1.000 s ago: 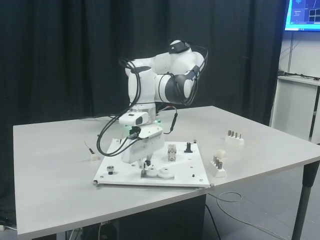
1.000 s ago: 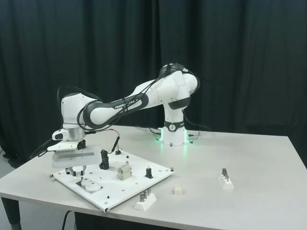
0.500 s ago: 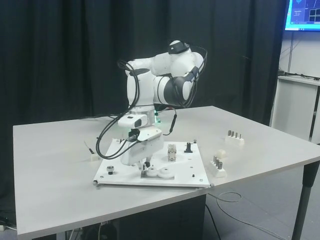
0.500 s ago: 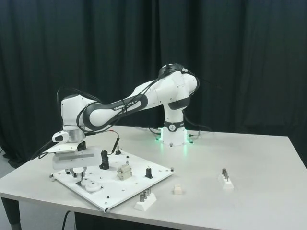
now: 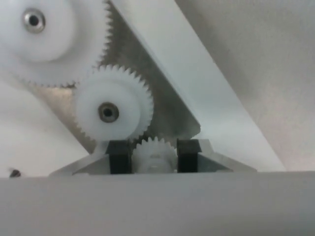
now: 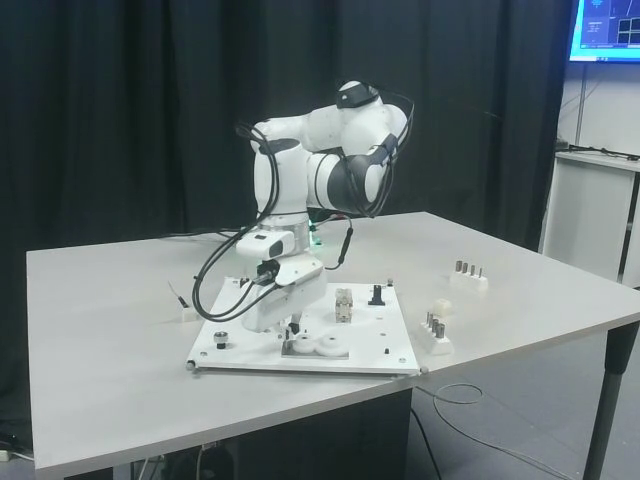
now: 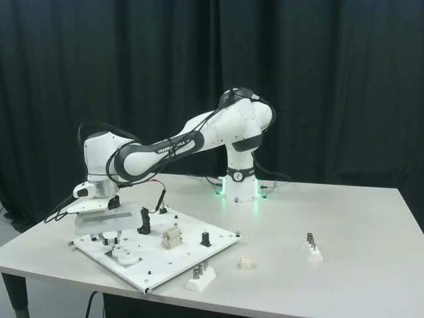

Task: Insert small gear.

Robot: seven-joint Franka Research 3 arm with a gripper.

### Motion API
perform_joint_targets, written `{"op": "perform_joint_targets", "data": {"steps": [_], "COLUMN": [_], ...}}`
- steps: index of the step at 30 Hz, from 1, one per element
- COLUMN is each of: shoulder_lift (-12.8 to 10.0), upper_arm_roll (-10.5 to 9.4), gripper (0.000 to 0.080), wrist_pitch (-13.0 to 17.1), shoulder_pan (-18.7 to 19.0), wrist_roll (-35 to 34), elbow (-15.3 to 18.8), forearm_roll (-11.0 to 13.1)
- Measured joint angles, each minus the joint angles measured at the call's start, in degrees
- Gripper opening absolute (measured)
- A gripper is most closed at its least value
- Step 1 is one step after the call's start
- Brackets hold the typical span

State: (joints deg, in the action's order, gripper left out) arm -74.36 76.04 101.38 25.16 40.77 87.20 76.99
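Grey table (image 6: 100,330) bears the white assembly board (image 6: 370,340), off which the gripper (image 5: 154,157) has risen slightly, pads clenched on the small gear (image 5: 154,151) (just beside the medium gear (image 5: 112,110)), so insertion seems unfinished.

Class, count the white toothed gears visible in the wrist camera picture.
3: a large white toothed gear, a medium gear meshing beside it, and a small gear between the black fingers. Others may be hidden.
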Motion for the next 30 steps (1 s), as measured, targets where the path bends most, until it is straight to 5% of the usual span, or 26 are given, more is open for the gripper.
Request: {"op": "perform_joint_targets", "data": {"steps": [30], "shoulder_lift": [0.0], "upper_arm_roll": [-0.14], "gripper": [0.0196], "wrist_pitch": [-0.2], "shoulder_pan": [0.2], "wrist_roll": [1.5], "elbow": [0.2], "forearm_roll": [-0.2]}}
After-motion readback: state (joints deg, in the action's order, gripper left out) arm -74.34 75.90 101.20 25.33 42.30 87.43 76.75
